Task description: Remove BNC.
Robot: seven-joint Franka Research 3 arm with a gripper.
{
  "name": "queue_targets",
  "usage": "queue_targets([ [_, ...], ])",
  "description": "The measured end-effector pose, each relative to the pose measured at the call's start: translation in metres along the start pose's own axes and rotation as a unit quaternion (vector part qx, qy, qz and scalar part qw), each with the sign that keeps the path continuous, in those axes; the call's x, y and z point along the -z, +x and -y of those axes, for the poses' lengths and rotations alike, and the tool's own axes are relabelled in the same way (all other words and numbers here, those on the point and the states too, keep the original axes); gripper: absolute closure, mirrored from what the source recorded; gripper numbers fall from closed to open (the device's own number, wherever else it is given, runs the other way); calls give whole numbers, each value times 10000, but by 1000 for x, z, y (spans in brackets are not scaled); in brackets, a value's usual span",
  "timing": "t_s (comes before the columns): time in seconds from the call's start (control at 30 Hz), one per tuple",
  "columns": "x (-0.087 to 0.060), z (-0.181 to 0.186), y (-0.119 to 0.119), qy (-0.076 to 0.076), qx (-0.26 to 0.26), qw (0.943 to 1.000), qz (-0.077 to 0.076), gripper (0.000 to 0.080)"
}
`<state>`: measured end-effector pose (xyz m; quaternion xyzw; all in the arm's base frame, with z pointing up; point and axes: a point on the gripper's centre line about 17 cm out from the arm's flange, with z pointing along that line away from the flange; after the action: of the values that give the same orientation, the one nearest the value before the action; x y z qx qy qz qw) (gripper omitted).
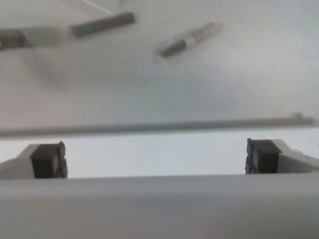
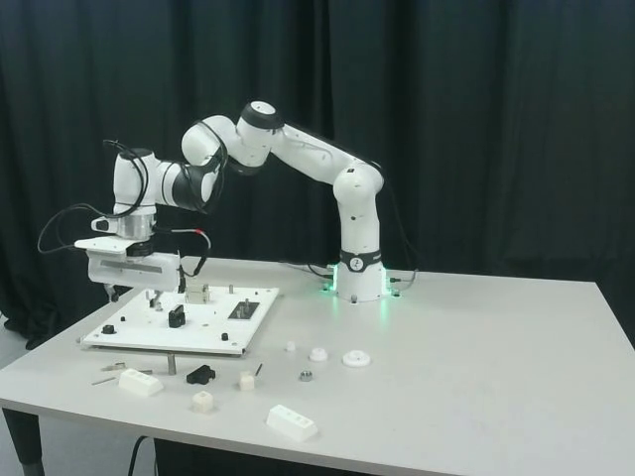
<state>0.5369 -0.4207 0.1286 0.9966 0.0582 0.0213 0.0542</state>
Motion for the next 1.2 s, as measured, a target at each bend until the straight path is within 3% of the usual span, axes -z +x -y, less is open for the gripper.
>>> queue_targets([
  [0.4,-1,-25,-26,-28,-271,9996,96,3],
  [0.73,-6,-54,-70,-18,-835,9961,286,3],
  [1.2,-14,-69,-135,208,-1743,9828,578,3],
])
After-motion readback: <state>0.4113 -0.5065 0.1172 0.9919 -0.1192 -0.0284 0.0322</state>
